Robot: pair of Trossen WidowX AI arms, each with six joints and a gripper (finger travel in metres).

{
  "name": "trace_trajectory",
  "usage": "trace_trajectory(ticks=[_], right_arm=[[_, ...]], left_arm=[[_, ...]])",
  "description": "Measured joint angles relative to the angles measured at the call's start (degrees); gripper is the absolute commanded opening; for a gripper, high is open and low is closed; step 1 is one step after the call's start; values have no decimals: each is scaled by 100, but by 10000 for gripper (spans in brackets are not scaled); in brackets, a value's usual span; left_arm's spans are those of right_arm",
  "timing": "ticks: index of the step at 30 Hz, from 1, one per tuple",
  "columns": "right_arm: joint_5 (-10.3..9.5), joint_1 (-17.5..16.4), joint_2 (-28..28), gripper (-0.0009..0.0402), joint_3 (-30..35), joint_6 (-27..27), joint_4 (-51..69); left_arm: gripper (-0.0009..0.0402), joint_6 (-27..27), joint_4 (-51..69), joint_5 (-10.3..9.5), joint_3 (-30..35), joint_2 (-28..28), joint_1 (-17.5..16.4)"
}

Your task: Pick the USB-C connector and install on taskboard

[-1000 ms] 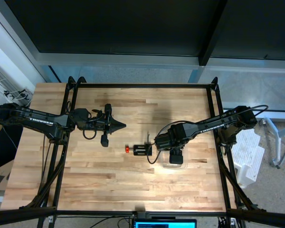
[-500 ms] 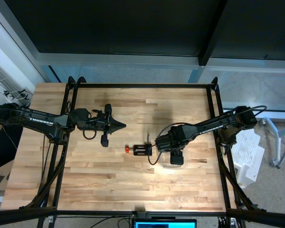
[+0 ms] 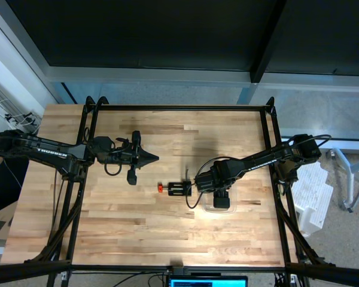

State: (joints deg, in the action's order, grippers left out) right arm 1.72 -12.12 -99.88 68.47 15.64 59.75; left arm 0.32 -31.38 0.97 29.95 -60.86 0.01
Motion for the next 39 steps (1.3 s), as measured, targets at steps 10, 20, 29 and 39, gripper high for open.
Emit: trace_trajectory(ticks=[10,20,29,39], right_arm=[[2,0,50,146,-219,55,-304],[-2,0,76,107,-306,79,-352],[-4,0,76,68,-313,79,-367],[-39,0,87,3,-313,81,-391]], left_arm=[[0,0,2,0,0,0,0],[0,0,2,0,0,0,0],[0,0,0,0,0,0,0],[0,0,2,0,0,2,0]])
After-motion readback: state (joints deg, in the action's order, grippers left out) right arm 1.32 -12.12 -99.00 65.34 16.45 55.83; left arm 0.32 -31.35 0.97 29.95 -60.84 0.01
